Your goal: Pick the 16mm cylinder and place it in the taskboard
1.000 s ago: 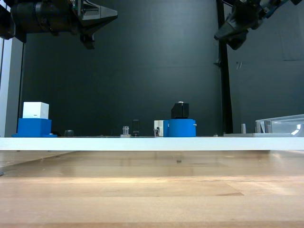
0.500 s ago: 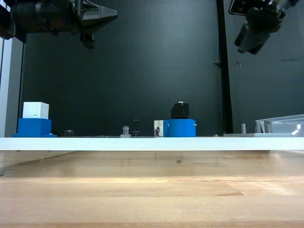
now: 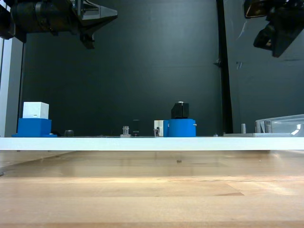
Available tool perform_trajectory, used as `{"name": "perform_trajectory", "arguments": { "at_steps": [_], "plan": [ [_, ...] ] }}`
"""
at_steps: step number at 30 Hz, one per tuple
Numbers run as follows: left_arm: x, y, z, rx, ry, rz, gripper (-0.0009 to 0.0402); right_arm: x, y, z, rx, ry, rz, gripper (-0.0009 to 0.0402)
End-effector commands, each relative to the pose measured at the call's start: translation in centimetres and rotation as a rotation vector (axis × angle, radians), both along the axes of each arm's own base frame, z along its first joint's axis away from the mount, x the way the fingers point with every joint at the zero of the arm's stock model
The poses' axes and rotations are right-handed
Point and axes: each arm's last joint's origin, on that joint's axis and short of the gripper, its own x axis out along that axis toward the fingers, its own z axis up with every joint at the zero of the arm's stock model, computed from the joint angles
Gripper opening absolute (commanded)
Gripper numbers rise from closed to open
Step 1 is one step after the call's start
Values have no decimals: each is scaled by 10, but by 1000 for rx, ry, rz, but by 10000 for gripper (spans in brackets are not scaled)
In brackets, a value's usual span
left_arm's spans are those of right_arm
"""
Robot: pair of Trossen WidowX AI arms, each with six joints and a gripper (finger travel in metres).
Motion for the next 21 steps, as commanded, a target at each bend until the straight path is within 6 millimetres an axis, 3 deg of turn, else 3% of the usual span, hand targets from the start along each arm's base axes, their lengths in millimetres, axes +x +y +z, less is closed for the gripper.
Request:
{"name": "perform_trajectory", "arguments": {
  "at_steps": [1,21],
  "plan": [
    [0,0,0,0,0,0,0,-2,5,-1,-2,48,15,0],
    [0,0,0,0,0,0,0,-4,38,-20,-23,293,128,0]
  ]
}}
